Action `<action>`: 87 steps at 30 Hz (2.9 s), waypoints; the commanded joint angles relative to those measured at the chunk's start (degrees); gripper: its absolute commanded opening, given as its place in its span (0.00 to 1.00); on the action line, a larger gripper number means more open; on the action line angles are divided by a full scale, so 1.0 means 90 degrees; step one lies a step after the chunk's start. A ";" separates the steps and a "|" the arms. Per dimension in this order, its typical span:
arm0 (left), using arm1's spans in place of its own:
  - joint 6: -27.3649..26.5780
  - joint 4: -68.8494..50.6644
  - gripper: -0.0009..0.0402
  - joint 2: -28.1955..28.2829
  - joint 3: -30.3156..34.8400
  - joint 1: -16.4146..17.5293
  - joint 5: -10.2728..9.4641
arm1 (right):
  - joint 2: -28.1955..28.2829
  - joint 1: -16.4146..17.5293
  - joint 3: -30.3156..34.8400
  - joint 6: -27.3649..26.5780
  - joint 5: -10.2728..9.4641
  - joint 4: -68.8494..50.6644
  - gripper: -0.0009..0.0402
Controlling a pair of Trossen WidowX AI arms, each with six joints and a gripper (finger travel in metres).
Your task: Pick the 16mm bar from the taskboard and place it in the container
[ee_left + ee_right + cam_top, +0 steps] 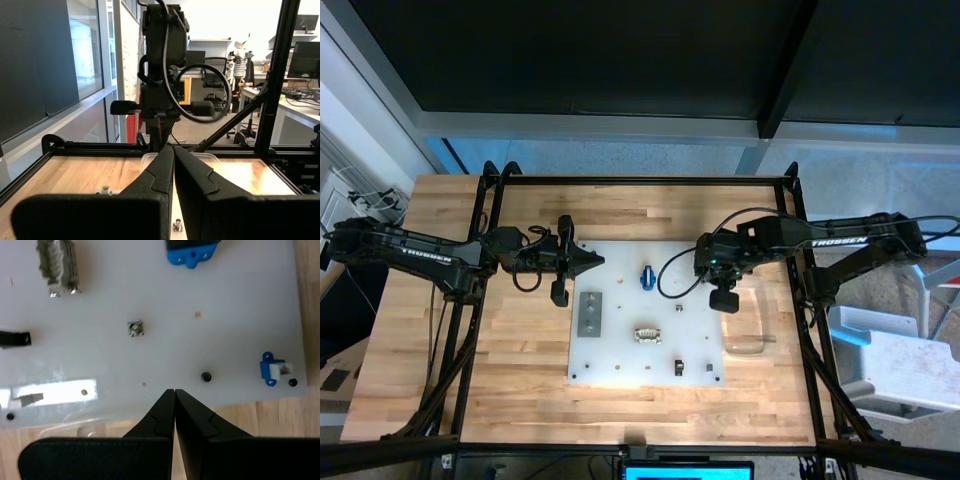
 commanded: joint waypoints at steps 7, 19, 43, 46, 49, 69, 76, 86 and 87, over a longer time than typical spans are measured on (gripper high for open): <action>0.0002 0.0000 0.02 0.0000 0.0002 0.0000 0.0000 | 0.0442 0.0486 0.0457 0.0262 0.0010 -0.0476 0.02; 0.0002 0.0000 0.02 0.0000 0.0002 0.0002 0.0000 | 0.0442 0.0770 0.0447 0.0503 0.0063 -0.0469 0.02; 0.0002 0.0000 0.02 0.0000 0.0002 0.0000 0.0000 | 0.0872 0.2448 0.0500 0.2217 0.0214 -0.0415 0.02; 0.0002 0.0000 0.02 0.0000 0.0002 0.0000 0.0000 | 0.1008 0.2601 0.0600 0.2271 0.0216 -0.0418 0.02; 0.0002 0.0000 0.02 0.0000 0.0002 0.0000 0.0000 | 0.1207 0.2732 0.0763 0.2368 0.0216 -0.0418 0.02; 0.0002 0.0000 0.02 0.0000 0.0002 0.0000 0.0000 | 0.2018 0.3424 0.1185 0.3011 0.0221 -0.0413 0.02; 0.0002 0.0000 0.02 0.0000 0.0002 0.0000 0.0000 | 0.2171 0.3497 0.1188 0.3045 0.0221 -0.0357 0.17; 0.0002 0.0000 0.02 0.0000 0.0002 0.0002 0.0000 | 0.2239 0.3538 0.1093 0.3026 0.0223 -0.0126 0.49; 0.0002 0.0000 0.02 0.0000 0.0002 0.0002 0.0000 | 0.2239 0.3543 0.1047 0.3021 0.0223 -0.0058 0.50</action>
